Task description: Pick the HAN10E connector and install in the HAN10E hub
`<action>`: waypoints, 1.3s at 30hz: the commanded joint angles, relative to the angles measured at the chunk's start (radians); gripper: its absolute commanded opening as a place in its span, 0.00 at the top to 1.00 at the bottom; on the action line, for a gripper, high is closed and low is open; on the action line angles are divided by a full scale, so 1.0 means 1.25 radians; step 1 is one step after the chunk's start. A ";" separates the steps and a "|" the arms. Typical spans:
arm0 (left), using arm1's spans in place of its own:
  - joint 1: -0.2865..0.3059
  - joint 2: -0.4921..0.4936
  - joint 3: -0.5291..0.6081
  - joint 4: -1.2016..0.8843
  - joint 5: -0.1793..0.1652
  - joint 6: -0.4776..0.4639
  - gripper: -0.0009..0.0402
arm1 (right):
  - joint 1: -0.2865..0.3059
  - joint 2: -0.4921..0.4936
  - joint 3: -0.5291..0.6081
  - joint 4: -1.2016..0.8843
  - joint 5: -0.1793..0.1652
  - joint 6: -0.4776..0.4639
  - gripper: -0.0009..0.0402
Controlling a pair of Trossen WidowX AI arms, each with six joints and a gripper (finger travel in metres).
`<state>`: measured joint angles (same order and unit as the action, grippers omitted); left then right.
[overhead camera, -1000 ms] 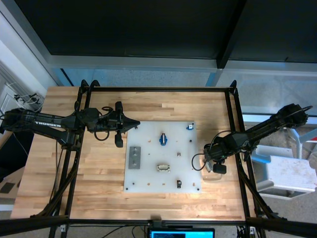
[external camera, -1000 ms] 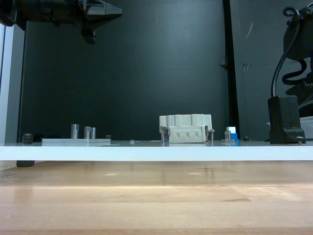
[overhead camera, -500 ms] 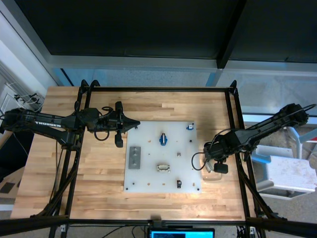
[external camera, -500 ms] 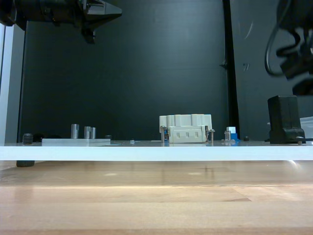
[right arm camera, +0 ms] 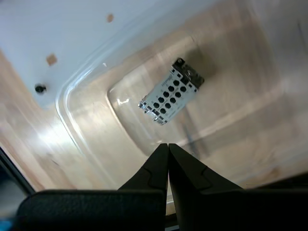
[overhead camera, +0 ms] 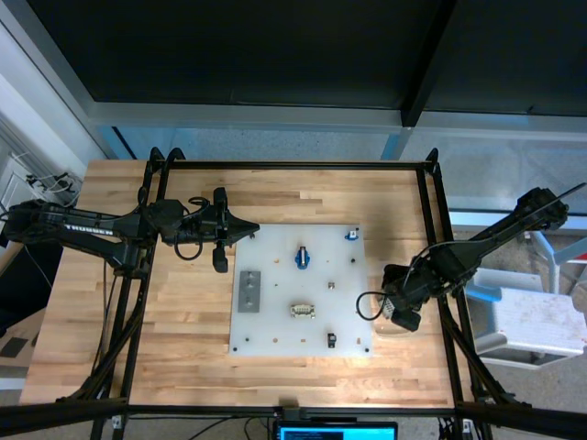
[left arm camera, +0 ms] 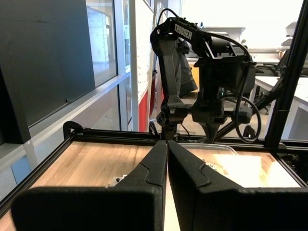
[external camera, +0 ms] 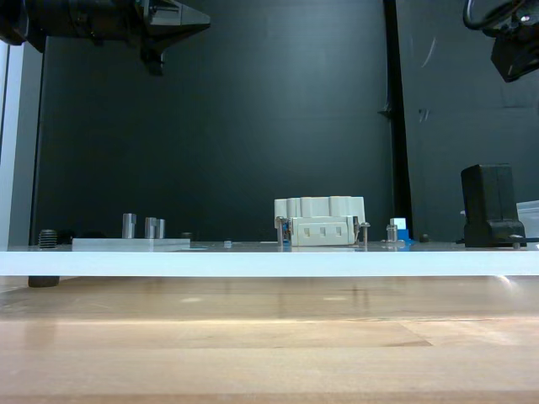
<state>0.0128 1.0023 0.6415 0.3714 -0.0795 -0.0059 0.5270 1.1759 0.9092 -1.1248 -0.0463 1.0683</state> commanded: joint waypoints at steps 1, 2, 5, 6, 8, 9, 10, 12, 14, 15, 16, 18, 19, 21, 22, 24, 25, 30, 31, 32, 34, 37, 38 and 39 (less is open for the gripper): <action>0.000 0.000 0.000 0.000 0.000 0.000 0.98 | 0.010 0.021 0.010 0.000 0.001 0.077 0.98; 0.000 0.000 0.000 0.000 0.000 0.000 0.98 | 0.014 0.032 0.016 0.000 0.001 0.092 0.98; 0.000 0.000 0.000 0.000 0.000 0.000 0.98 | 0.018 0.062 0.032 -0.001 0.002 0.146 0.98; 0.000 0.000 0.000 0.000 0.000 0.000 0.98 | 0.019 0.067 0.034 0.000 0.002 0.181 0.98; 0.000 0.000 0.000 0.000 0.000 0.000 0.98 | 0.019 0.074 0.035 0.002 0.002 0.234 0.98; 0.000 0.000 0.000 0.000 0.000 0.000 0.98 | 0.019 0.076 0.034 0.004 0.001 0.248 0.98; 0.000 0.000 0.000 0.000 0.000 0.000 0.98 | 0.019 0.078 0.034 0.004 0.001 0.263 0.98; 0.000 0.000 0.000 0.000 0.000 0.000 0.98 | 0.019 0.084 0.034 0.005 0.002 0.298 0.97; 0.000 0.000 0.000 0.000 0.000 0.000 0.98 | 0.018 0.088 0.034 0.006 0.002 0.312 0.94; 0.000 0.000 0.000 0.000 0.000 0.000 0.98 | 0.018 0.088 0.034 0.006 0.002 0.312 0.93; 0.000 0.000 0.000 0.000 0.000 0.000 0.98 | 0.018 0.088 0.034 0.006 0.002 0.312 0.91; 0.000 0.000 0.000 0.000 0.000 0.000 0.98 | 0.017 0.088 0.034 0.006 0.003 0.317 0.88; 0.000 0.000 0.000 0.000 0.000 0.000 0.98 | 0.016 0.088 0.034 0.006 0.003 0.323 0.86; 0.000 0.000 0.000 0.000 0.000 0.000 0.98 | 0.015 0.088 0.034 0.006 0.015 0.340 0.81; 0.000 0.000 0.000 0.000 0.000 0.000 0.98 | 0.012 0.088 0.034 0.006 0.023 0.342 0.79; 0.000 0.000 0.000 0.000 0.000 0.000 0.98 | 0.003 0.088 0.032 0.009 0.024 0.342 0.74; 0.000 0.000 0.000 0.000 0.000 0.000 0.98 | -0.002 0.089 0.032 0.010 0.026 0.342 0.71; 0.000 0.000 0.000 0.000 0.000 0.000 0.98 | -0.024 0.117 0.031 0.027 0.029 0.371 0.58; 0.000 0.000 0.000 0.000 0.000 0.000 0.98 | -0.025 0.122 0.030 0.035 0.028 0.379 0.55; 0.000 0.000 0.000 0.000 0.000 0.000 0.98 | -0.026 0.125 0.027 0.042 0.028 0.382 0.53; 0.000 0.000 0.000 0.000 0.000 0.000 0.98 | -0.026 0.126 0.019 0.045 0.021 0.398 0.49; 0.000 0.000 0.000 0.000 0.000 0.000 0.98 | -0.026 0.126 0.002 0.052 0.015 0.423 0.43; 0.000 0.000 0.000 0.000 0.000 0.000 0.98 | -0.026 0.126 -0.004 0.057 0.015 0.427 0.41; 0.000 0.000 0.000 0.000 0.000 0.000 0.98 | -0.026 0.126 -0.008 0.060 0.015 0.432 0.40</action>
<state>0.0128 1.0027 0.6411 0.3714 -0.0795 -0.0059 0.4938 1.3338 0.9070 -1.0561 -0.0242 1.6016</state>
